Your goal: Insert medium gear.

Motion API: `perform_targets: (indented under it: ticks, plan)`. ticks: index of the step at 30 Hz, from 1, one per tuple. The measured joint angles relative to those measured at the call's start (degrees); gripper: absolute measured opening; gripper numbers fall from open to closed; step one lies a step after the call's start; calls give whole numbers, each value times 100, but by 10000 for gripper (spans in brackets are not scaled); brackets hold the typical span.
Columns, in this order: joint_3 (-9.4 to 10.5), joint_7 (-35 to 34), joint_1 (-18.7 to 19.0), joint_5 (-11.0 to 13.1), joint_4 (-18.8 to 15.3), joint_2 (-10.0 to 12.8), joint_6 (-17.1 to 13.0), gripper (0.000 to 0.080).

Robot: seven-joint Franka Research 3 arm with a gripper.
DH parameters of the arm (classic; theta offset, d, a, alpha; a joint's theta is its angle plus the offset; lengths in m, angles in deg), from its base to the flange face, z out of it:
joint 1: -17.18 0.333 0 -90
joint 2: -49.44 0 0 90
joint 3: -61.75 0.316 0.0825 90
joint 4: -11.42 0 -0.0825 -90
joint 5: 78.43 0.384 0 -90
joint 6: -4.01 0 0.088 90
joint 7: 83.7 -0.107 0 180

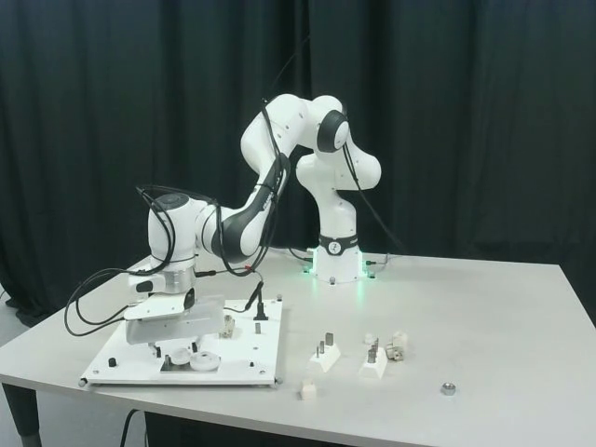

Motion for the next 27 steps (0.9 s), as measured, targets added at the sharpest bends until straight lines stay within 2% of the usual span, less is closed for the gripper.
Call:
perform_targets:
  ticks: [1, 10, 11, 27]
  plan:
    - [2, 0, 0, 0, -1, -2, 3, 677]
    - [51, 25, 0, 0, -12, -38, 74, 677]
    - [57, 29, 0, -1, -11, -42, 91, 302]
    - [62, 243, -4, -1, -14, -41, 86, 283]
